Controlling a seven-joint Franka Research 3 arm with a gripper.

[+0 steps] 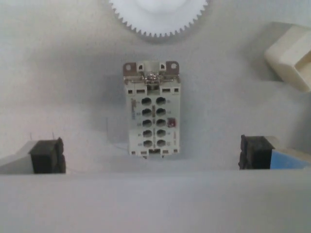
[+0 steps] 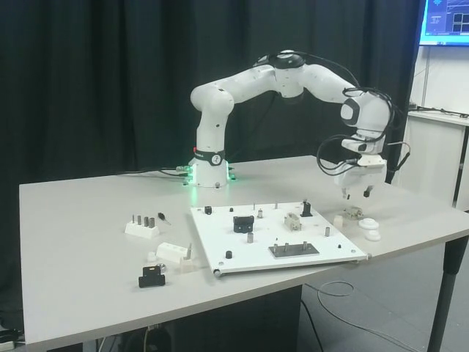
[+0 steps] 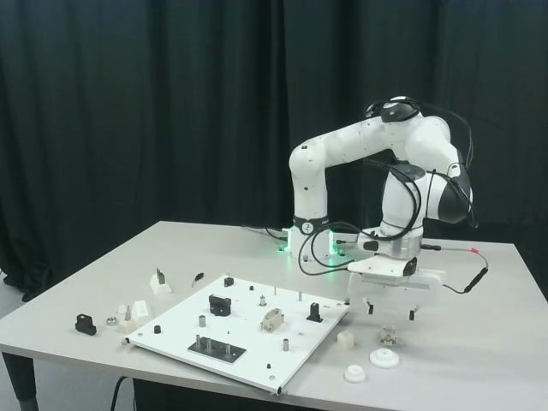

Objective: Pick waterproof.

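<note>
Directly beneath the hand (image 1: 150, 154), on the bare grey bench (image 1: 68, 73), lies the connector (image 1: 151, 108), a pale block with two rows of round sockets and a metal clamp at one end. In the wrist view it sits centred between the two black fingertips (image 1: 47, 156), which stand wide apart with nothing held. Its long axis runs crosswise to the line joining the fingertips, so they would close across its narrow width, which looks like the right way to take it. From the room views the hand (image 2: 355, 193) hangs above the connector (image 2: 353, 213), clear of it and not touching, off the far edge of the white board (image 2: 220, 249).

A white gear (image 1: 159, 14) lies just beyond the clamp end, and a pale block (image 1: 291, 56) sits off to one side; both are apart from the connector. My judgement is that a straight descent is what the grasp needs, with no turning of the wrist.
</note>
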